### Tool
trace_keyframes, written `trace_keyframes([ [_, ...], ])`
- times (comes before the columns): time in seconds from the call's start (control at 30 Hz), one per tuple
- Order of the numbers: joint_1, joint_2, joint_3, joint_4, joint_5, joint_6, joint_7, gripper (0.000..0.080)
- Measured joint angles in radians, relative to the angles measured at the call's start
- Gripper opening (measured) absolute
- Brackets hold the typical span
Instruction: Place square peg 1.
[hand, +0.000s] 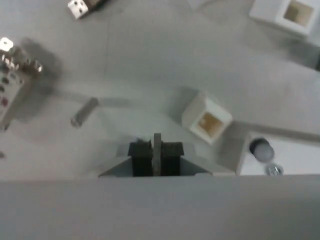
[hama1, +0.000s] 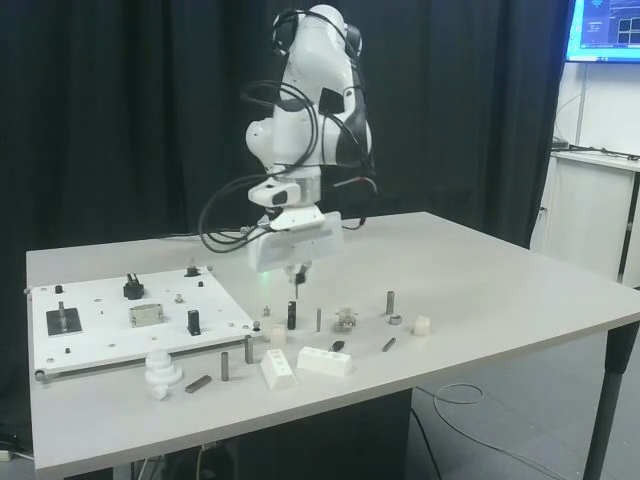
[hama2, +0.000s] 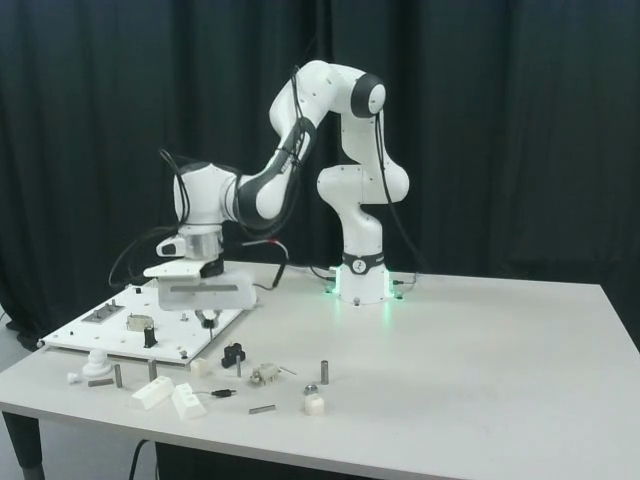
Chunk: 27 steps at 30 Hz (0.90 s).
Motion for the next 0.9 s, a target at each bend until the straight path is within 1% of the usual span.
trace_keyframes([
  [0.2,0.000,0.040,0.028,0.000,0.013,0.064,0.022,0.0035],
  [0.47,0.000,0.081,0.051,0.004,0.032,0.131,0.036,0.0035],
  [0.67,0.000,0.106,0.058,0.010,0.053,0.159,0.036,0.0035],
  [0.9,-0.003,0.127,0.064,0.019,0.060,0.174,0.036,0.0035],
])
